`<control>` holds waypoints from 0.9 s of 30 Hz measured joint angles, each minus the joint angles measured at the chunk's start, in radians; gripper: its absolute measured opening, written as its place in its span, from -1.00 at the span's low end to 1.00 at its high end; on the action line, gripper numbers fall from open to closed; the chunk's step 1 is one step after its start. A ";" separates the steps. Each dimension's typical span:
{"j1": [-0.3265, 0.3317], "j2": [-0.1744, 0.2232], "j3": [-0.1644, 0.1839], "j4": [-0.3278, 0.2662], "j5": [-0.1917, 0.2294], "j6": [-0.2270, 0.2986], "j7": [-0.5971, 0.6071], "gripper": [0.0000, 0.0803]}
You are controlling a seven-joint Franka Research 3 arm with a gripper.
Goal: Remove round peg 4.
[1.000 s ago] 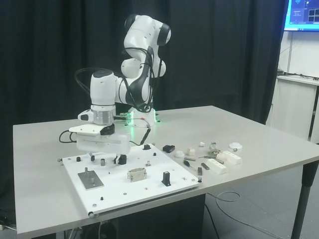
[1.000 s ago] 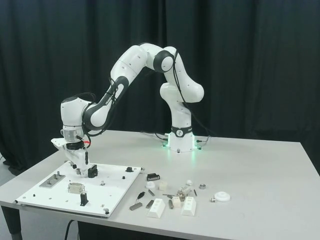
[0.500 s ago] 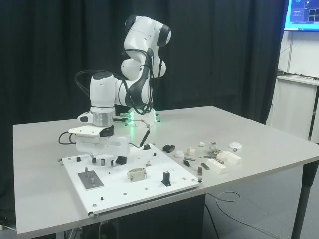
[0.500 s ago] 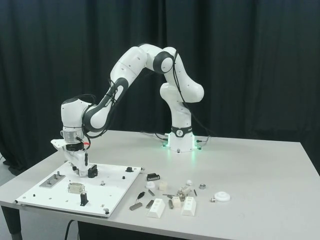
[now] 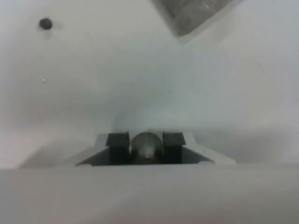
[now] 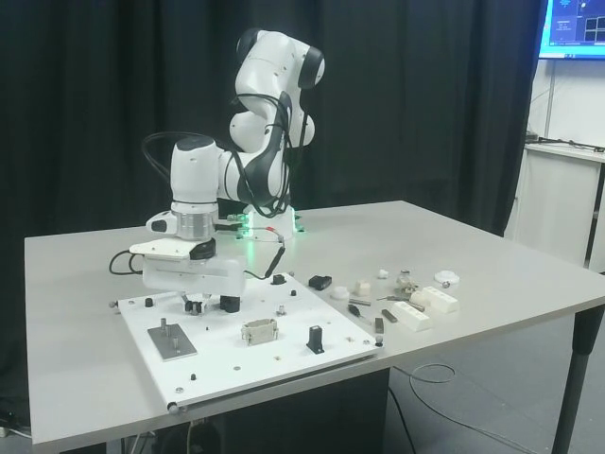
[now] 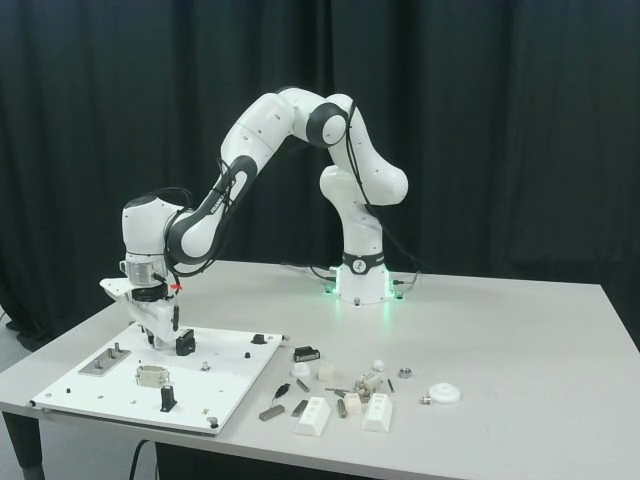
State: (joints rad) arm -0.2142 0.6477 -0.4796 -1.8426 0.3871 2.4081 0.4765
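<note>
Clearly, the round peg [image 5: 146,147] sits between the two black fingertips [image 5: 117,148] of the claw [image 5: 146,148], which are closed on its sides; in the wrist view it shows as a small grey cylinder with a rounded, dully shining end. The white board [image 5: 93,84] lies below it, and whether the peg's lower end is in its hole or clear of the board cannot be told. In the first room view the claw [image 6: 196,303] hangs just above the far left part of the white board [image 6: 274,364], and the peg itself is too small to make out there.

The white arm [image 6: 269,104] reaches from its base at the back of the grey tabletop [image 6: 76,284], rises, folds over at the elbow and comes down to the wrist, with the hand pointing straight down over the board. The second room view shows this arch of the arm [image 7: 290,120] from the side, with the claw [image 7: 152,342] low over the board [image 7: 230,385].

Only the wrist view shows the grip on the peg, along with a small black dot [image 5: 45,24] on the board and the corner of a grey metal plate [image 5: 194,14]. Only the room views show the loose small parts [image 6: 406,298] scattered on the tabletop beside the board, and a black block [image 6: 316,340] upright near the board's front edge.
</note>
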 joint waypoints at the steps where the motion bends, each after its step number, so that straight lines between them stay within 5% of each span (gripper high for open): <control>1: 0.000 0.000 0.000 0.000 0.000 0.000 -0.001 -0.45; 4: 0.000 0.000 0.000 0.000 -0.001 0.000 -0.005 -0.45; 5: 0.000 0.000 0.000 0.000 -0.001 0.000 -0.007 -0.63; 27: 0.002 -0.024 -0.009 0.000 -0.001 -0.022 -0.015 -0.63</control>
State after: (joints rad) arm -0.2124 0.6239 -0.4891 -1.8427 0.3861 2.3859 0.4615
